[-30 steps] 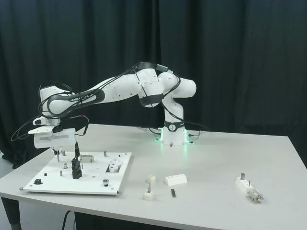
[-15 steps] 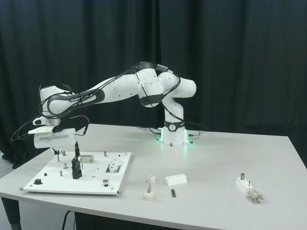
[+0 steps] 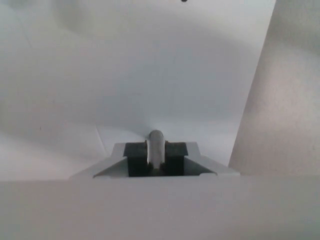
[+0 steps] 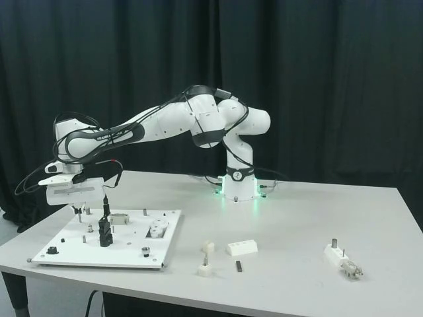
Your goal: Insert round peg 2.
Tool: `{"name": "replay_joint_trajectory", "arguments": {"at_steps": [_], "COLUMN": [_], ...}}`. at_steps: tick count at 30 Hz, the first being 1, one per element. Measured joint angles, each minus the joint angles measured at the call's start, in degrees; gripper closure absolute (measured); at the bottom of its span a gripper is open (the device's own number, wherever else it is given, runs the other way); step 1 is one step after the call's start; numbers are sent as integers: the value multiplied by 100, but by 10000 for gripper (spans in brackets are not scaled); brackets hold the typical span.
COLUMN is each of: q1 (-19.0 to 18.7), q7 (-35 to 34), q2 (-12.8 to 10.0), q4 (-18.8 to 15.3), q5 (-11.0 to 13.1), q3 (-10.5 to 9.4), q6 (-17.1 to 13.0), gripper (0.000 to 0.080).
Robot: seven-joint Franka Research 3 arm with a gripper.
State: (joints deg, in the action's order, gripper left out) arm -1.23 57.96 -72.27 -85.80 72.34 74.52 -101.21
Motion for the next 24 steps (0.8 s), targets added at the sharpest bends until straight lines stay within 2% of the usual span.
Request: {"name": "replay_joint_trajectory", "arguments": {"at_steps": [14, 24], "q1": [4, 20], "q7": [0, 0], "q2": [1, 2], "q4": [39, 39], "q5": [-9, -141], "q3": [-49, -50], "q6": [-40, -45], "gripper": [735, 735]}}
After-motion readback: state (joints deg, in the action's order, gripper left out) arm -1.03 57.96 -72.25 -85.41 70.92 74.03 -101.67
